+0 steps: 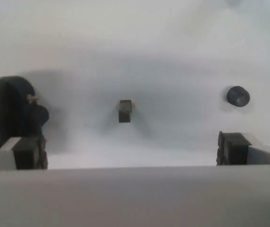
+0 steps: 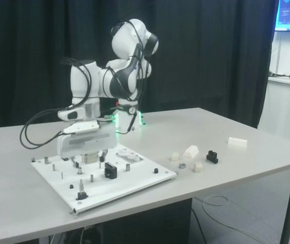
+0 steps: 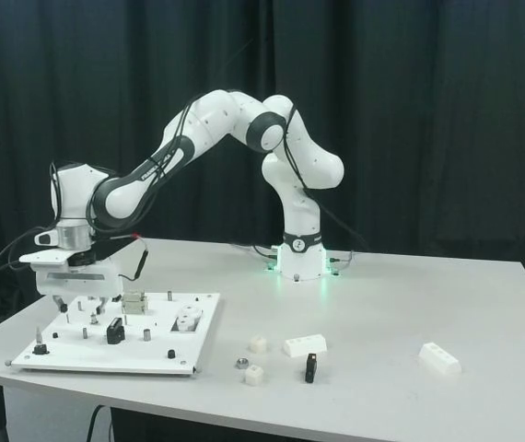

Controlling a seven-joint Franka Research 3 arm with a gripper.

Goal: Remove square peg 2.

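White arm: the Franka [image 3: 235,129] reaches from its base down over the far-left part of the white board [image 3: 152,359], wrist pointing straight down.
Gripper: gripper [image 1: 130,149] spread wide and holding nothing; in the wrist view one fingertip [image 1: 30,152] shows at one side and the other at the opposite side, with bare board between them.
Square peg: a small dark square peg [image 1: 124,111] stands upright on the board, in line with the gap between the fingers and untouched by either.
Near the peg: a round black knob [image 1: 238,96] sits off to one side, well apart from the peg; a larger black round part [image 1: 16,111] sits close by one finger.
On the board: a black block [image 2: 110,171] near the middle, a white shaped plate [image 2: 126,153] beyond it, and several thin upright pins scattered about, one black-footed post [image 2: 81,194] near the front edge.
Off the board: loose white blocks [image 3: 305,345], a small black piece [image 3: 310,367] and a grey ring [image 3: 241,363] lie on the grey table [image 3: 428,295].
Room to move: the table right of the board is mostly open; black curtains [image 3: 428,110] hang behind.
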